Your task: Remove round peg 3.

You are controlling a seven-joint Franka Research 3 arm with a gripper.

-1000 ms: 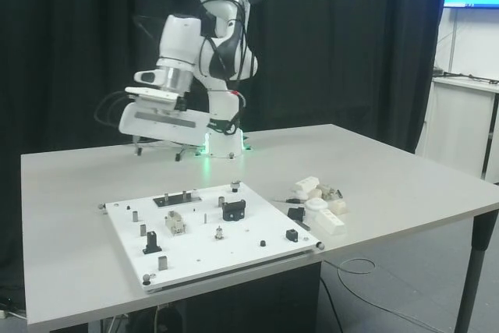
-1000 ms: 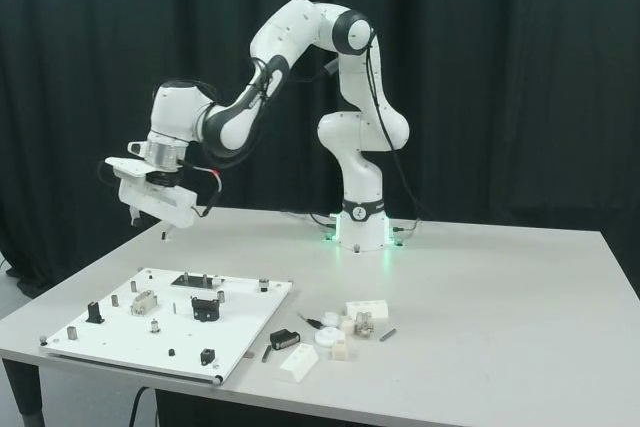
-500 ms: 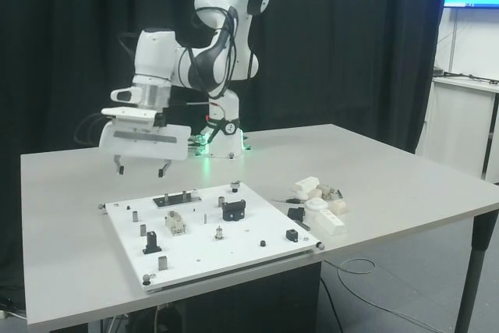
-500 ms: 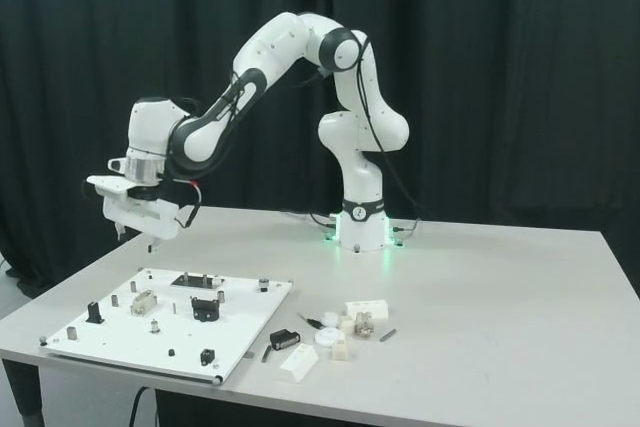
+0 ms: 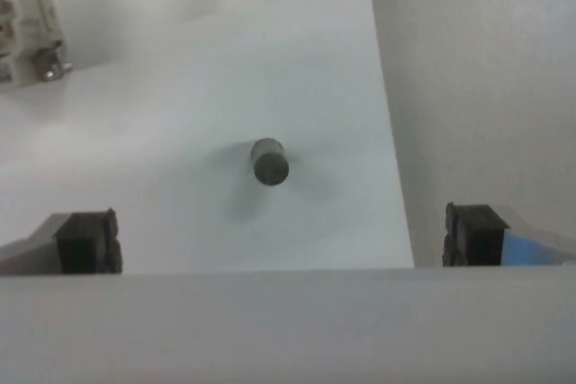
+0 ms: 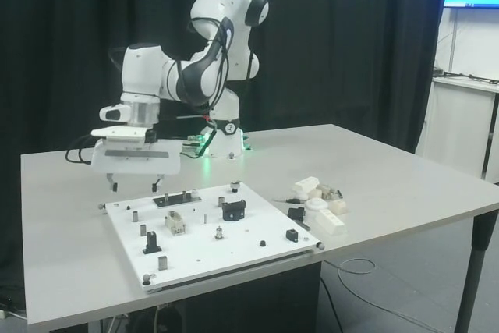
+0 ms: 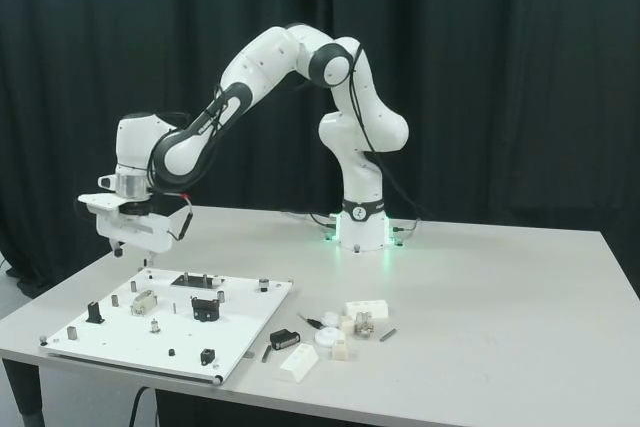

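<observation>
The jaws [image 5: 279,238] stand wide apart and hold nothing, hovering above the white board [image 5: 180,69]. The round peg [image 5: 269,161] lies below them, roughly midway between the two fingertips [image 5: 88,240], near the board's edge beside the grey table [image 5: 486,69]. The peg stands upright in the board, its long axis pointing up.

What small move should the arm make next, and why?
Probably descend straight onto the peg. The gripper is open and hangs above the board, and the wrist view shows the peg standing roughly midway between the fingertips, not yet reached.
</observation>
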